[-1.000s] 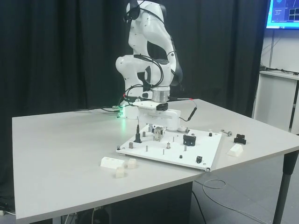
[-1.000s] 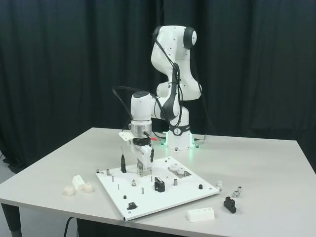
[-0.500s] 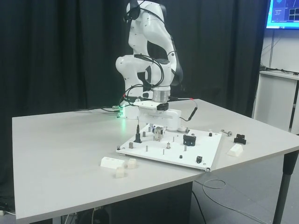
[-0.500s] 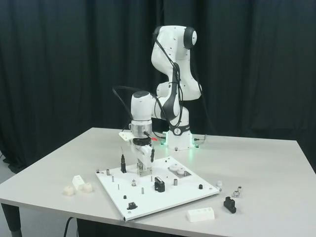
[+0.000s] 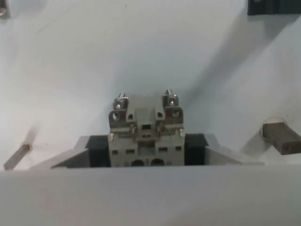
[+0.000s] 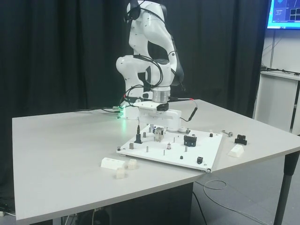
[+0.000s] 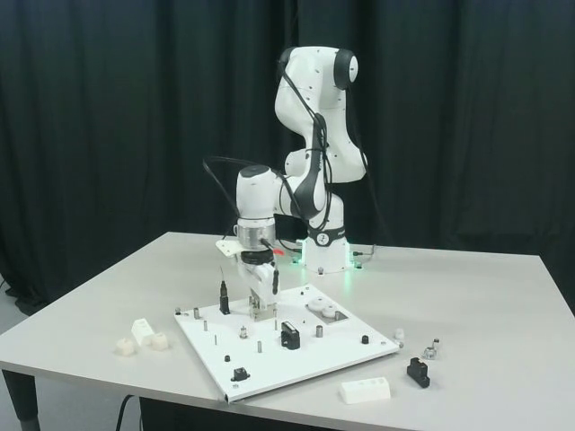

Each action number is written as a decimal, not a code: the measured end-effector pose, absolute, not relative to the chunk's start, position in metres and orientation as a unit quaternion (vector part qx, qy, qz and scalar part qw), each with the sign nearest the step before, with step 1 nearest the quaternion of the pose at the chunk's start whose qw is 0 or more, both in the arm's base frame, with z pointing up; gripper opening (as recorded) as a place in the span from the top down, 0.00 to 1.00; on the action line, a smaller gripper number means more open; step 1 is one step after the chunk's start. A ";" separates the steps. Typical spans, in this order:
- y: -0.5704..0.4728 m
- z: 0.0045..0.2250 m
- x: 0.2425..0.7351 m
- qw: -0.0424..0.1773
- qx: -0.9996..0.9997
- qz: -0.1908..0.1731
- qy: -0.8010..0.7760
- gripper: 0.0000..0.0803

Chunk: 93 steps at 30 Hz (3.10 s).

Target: Remove waterproof.

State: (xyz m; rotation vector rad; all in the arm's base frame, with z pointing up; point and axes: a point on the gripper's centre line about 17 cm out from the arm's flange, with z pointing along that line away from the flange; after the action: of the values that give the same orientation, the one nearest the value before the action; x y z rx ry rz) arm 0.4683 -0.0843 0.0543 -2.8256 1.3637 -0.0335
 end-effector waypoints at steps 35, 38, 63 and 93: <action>-0.084 0.056 0.468 0.006 -0.906 0.000 0.422 0.60; -0.084 0.057 0.468 0.006 -0.906 0.001 0.422 0.60; -0.084 0.058 0.467 0.006 -0.906 0.003 0.423 0.60; -0.084 0.060 0.466 0.007 -0.907 0.007 0.420 0.60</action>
State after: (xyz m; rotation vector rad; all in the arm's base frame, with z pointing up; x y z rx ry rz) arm 0.4661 -0.0844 0.0603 -2.8378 1.3136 0.0232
